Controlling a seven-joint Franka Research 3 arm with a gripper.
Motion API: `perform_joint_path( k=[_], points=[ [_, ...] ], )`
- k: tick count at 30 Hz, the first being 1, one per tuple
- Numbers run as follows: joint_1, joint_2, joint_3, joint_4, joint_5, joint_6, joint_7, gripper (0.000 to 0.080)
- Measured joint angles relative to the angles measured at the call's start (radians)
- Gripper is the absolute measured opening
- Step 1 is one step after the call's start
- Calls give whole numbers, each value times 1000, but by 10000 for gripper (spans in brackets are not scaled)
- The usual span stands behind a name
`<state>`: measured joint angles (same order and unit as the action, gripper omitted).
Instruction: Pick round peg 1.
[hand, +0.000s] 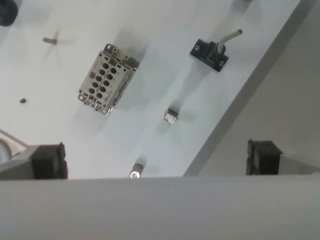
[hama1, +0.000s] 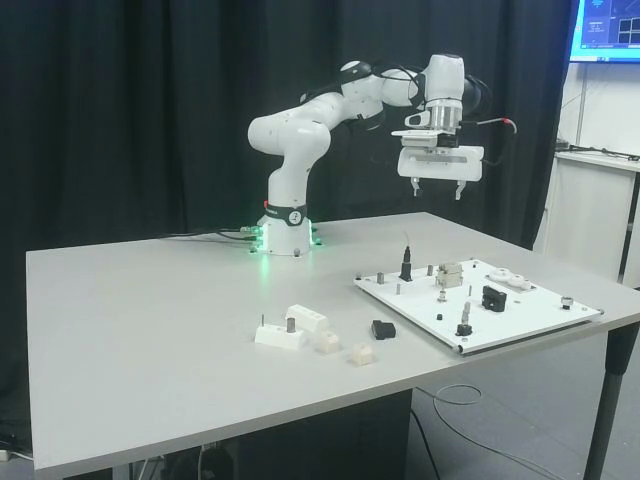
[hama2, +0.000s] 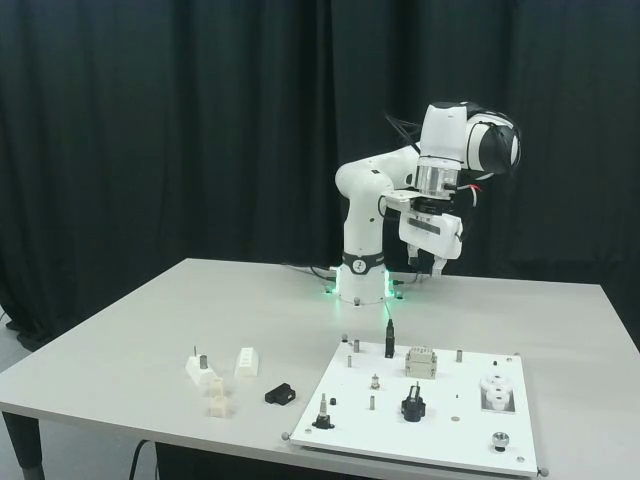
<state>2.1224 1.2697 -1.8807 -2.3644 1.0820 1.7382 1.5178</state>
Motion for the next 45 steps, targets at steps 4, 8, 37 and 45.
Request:
perform_joint_path(
  k=[4, 8, 37, 45],
  points=[
    [-1, 0, 0, 1, 0, 0, 0, 800],
    [-1, 0, 0, 1, 0, 1, 0, 800],
    [-15, 0, -1, -1, -4, 21, -34, 800],
    [-26, 0, 1, -15, -7, 50, -80, 800]
  ],
)
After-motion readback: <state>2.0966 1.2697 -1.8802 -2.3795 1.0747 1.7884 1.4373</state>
